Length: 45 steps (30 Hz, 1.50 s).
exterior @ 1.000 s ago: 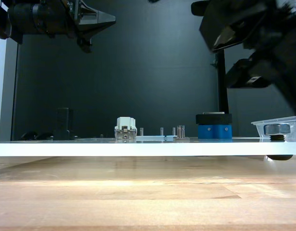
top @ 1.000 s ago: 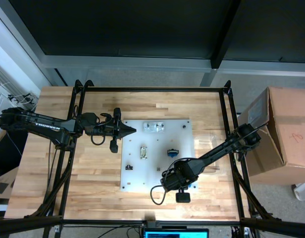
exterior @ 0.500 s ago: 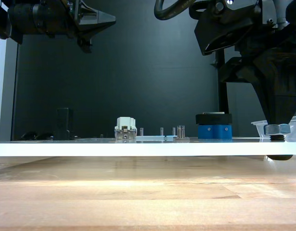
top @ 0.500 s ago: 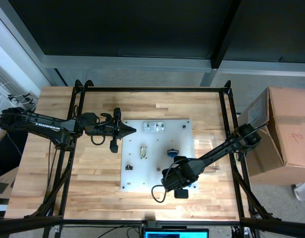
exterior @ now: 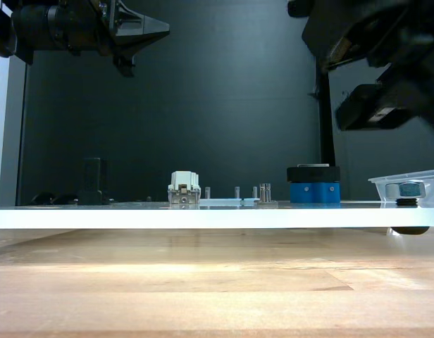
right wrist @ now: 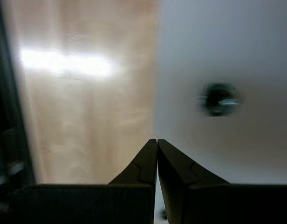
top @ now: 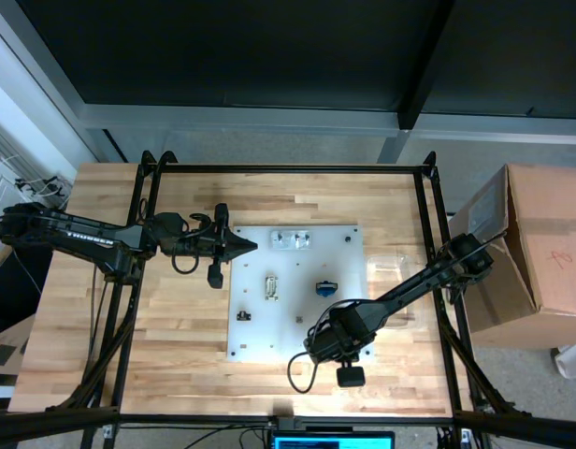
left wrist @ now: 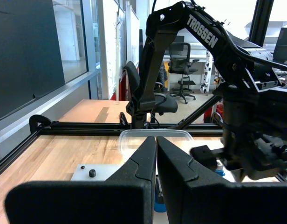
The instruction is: Pick the M12 nut and place it on its threads and fasten
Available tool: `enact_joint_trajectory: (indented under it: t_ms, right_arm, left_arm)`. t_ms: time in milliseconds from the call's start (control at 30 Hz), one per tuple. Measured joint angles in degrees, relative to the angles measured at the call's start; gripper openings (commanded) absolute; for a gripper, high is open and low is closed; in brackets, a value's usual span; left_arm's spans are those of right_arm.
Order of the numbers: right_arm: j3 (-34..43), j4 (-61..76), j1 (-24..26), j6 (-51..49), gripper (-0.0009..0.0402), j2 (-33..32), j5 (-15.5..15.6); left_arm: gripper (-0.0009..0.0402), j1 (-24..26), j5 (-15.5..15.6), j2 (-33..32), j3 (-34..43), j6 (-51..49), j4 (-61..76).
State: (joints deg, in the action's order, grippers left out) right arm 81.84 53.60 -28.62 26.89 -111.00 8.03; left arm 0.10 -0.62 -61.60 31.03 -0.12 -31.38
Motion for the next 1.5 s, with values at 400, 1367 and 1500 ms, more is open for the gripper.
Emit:
enact_joint_trajectory:
  t_ms: [400,1367,1500]
  right_arm:
    - [0.0,0.04,-0.04,2.93,0.0,0.02,-14.05]
    - [0.04,-0.74,-0.24,0.87,0.0,-0.31,-11.13]
    - [0.04,-0.63,-0.24,0.5,0.0,-0.79,-7.19]
  left_arm:
    - [0.0,0.0,0.02,0.02,0.0,0.02,0.0]
    - [0.0,0.0,0.0,0.0,0.0,0.02,0.0]
    - [0.0,0.0,0.02,0.02,0.0,0.02,-0.02]
